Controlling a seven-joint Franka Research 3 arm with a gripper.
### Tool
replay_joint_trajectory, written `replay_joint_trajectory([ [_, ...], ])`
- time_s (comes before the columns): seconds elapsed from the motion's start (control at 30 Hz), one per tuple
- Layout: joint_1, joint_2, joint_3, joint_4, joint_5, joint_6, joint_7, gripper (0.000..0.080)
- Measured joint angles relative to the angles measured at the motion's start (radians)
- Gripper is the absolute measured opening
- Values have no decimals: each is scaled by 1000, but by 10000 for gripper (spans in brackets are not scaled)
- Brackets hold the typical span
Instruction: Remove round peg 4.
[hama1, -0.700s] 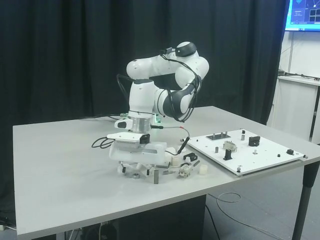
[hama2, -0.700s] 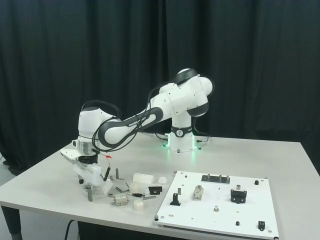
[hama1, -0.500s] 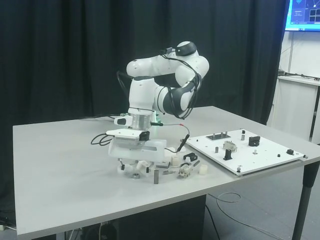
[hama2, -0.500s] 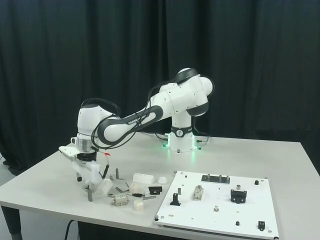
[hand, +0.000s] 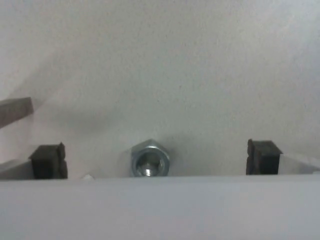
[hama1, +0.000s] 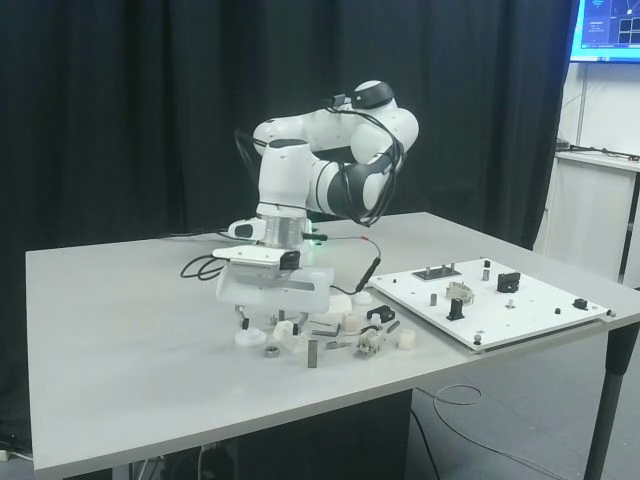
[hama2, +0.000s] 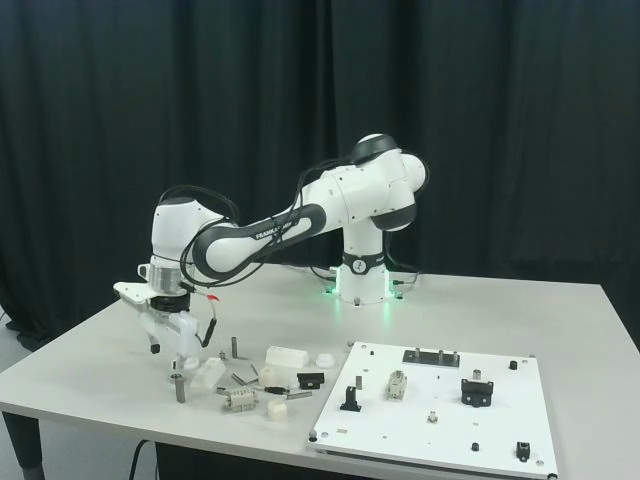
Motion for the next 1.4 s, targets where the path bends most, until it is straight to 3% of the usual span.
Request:
replay_joint_trajectory([
  [0.57, 1, 0, -14, 3, -5, -7, -1, 800],
  [0.8, 1, 0, -14, 5, -6, -11, -98, 800],
  [1.4, 3, 0, -17, 7, -9, -22, -163, 800],
])
